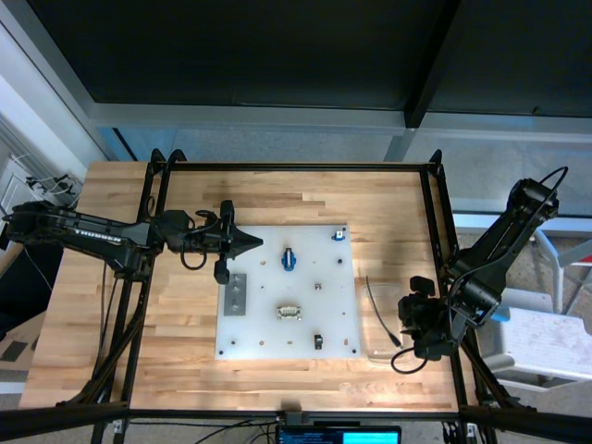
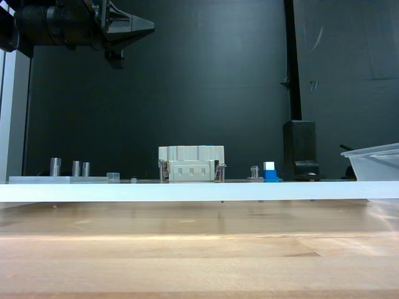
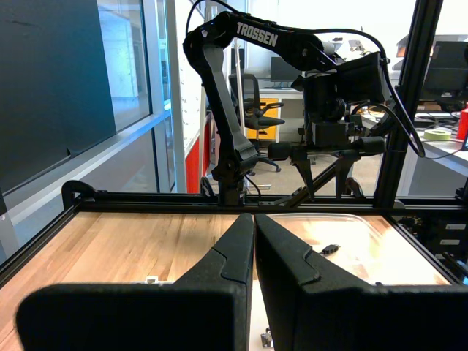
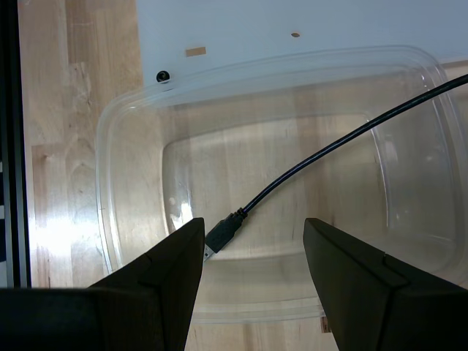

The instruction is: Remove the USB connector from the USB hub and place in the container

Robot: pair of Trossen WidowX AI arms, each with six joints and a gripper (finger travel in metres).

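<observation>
The USB connector (image 4: 307, 164), a thin black cable ending in a dark plug (image 4: 219, 237), lies free inside the container (image 4: 139, 131), a clear shallow tray. In the high view the cable (image 1: 375, 303) curves across the tray (image 1: 374, 350) just right of the white board. My right gripper (image 4: 252, 228) hovers open above the tray, the plug below and between its fingers, touching neither. It also shows in the high view as the right gripper (image 1: 405, 326). My left gripper (image 1: 248, 242) is shut and empty, high over the board's far left corner. Which board part is the USB hub I cannot tell.
The white board (image 1: 268, 342) carries a grey connector block (image 1: 289, 313), a blue part (image 1: 289, 260), a metal plate with pegs (image 1: 238, 296) and a small black block (image 1: 317, 341). A black frame (image 1: 435, 231) rims the wooden table. The tray's wall (image 2: 374, 163) rises at the board's right.
</observation>
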